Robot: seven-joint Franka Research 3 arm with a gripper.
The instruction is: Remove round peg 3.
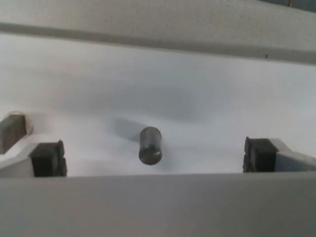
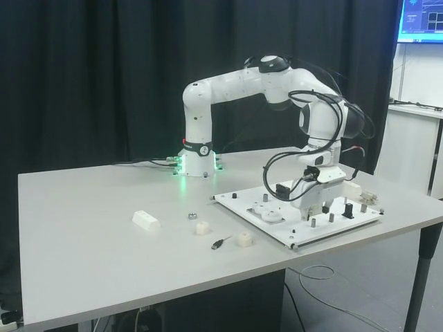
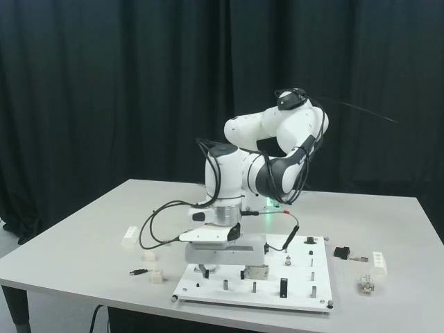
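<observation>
The peg [image 1: 150, 145] is a short, dark grey metal cylinder with a flat round top. It stands upright in the white board [image 1: 163, 94], casting a soft shadow on it. In the wrist view it sits just below the frame's centre. In the first room view it [image 2: 313, 223] appears at right of centre.

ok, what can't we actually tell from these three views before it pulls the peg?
- Wrist view: the peg shows, but no label; whether it is peg 3 cannot be told.
- Wrist view: the peg's hole is hidden under the peg itself.
- Room views: the gripper blocks the peg; the other pegs on the board are too small to tell apart.
</observation>
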